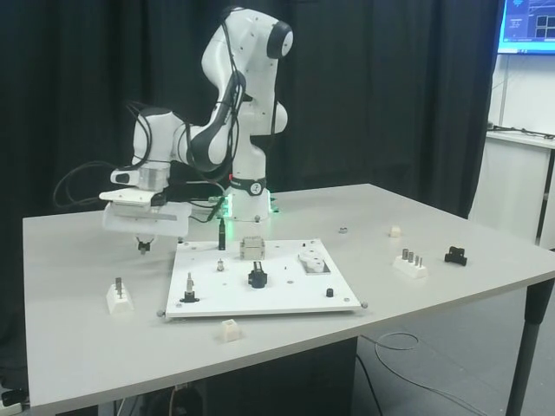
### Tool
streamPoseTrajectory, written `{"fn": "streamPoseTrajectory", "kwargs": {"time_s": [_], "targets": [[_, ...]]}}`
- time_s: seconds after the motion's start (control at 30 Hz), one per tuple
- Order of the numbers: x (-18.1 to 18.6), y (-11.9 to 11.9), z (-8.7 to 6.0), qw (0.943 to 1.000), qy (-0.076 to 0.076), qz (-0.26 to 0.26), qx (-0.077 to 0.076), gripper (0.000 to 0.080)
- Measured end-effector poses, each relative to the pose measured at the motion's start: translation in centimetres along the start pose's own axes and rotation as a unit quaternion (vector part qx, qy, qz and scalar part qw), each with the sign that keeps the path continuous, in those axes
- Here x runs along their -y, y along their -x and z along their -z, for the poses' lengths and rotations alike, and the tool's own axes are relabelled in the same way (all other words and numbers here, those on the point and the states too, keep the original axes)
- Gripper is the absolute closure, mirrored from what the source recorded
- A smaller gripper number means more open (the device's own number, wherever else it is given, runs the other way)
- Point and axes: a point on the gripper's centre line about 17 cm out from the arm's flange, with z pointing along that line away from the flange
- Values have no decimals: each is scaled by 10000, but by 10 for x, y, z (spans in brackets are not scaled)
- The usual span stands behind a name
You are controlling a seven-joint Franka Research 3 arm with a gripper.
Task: Place square peg 4.
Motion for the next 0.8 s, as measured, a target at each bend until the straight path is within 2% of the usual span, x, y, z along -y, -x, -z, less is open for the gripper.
{"fn": "streamPoseTrajectory", "kwargs": {"time_s": [0.33,0.8], "targets": [[4,1,-11,9998,-138,141,-9,709],[-5,8,-23,9995,-174,246,49,709]]}}
